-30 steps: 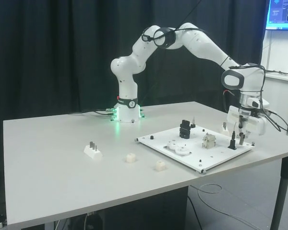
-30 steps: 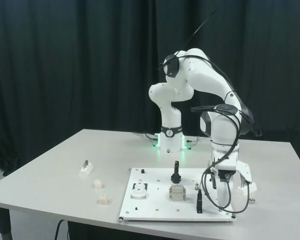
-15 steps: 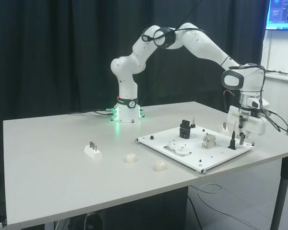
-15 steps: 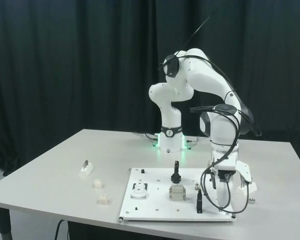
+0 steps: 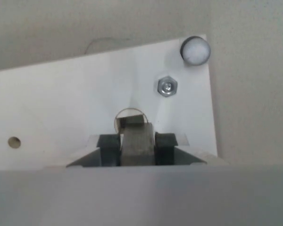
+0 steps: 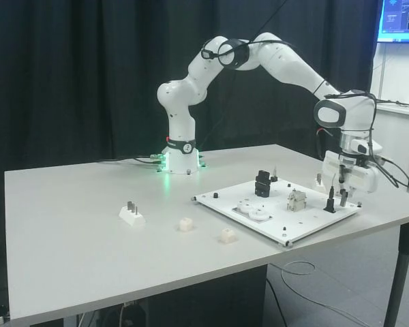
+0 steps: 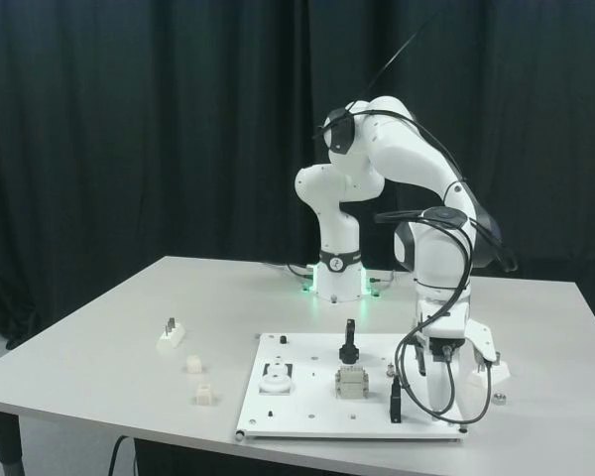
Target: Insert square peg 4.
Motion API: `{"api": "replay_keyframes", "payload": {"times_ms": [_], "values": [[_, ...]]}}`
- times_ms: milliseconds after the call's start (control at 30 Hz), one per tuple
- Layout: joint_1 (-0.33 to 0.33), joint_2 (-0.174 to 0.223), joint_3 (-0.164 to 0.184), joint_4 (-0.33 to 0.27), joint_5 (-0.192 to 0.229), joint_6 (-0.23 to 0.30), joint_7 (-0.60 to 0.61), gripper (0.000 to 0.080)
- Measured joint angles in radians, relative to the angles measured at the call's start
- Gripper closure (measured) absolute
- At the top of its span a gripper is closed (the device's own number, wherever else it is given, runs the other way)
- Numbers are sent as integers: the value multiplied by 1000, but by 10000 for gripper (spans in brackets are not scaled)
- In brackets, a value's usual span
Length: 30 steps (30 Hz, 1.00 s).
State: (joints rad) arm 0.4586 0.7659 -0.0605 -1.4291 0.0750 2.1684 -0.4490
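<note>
Wrist view: square peg (image 5: 137,142) clamped between the two black finger pads (image 5: 109,143), grey, long axis running down away from the camera, so it stands roughly upright over the white board (image 5: 61,103). Gripper (image 5: 137,147) closed to the peg's width, both pads touching its side faces; it holds nothing else.

Key relation: the receiving hole (image 5: 130,117) lies directly beyond the peg's lower end. The peg tip overlaps the hole's near rim; part of the hole's far edge shows past the tip. Cannot tell from this view whether the tip has entered or sits just above the surface. The hole is near the board's corner, with a hex nut (image 5: 168,86) just beside it and a white-capped corner post (image 5: 195,51) further toward the corner.

First room view: gripper (image 6: 341,193) low over the far right corner of the board (image 6: 218,199), wrist pointing straight down. Second room view agrees: gripper (image 7: 446,372) at the board's right edge, close to the surface.

Judgement: alignment looks close, slightly short of centred on the hole. Next move calls for a small shift toward the hole's far edge, then a straight push down along the peg's axis. Risk: the square corners catching on the rim if rotation is off.
</note>
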Motion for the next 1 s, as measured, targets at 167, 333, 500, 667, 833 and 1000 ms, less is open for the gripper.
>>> {"api": "replay_keyframes", "payload": {"times_ms": [167, 333, 500, 667, 833, 1000], "values": [[0, 1, -1, 1, 0, 0, -1, 652], [0, 1, -1, 1, 4, 0, -1, 652], [2, 1, -1, 2, 7, 0, -4, 652], [6, 1, -1, 2, 8, 0, -7, 652], [6, 1, -2, 2, 8, 0, -13, 652], [6, 1, -2, 2, 8, -1, -23, 652]]}}
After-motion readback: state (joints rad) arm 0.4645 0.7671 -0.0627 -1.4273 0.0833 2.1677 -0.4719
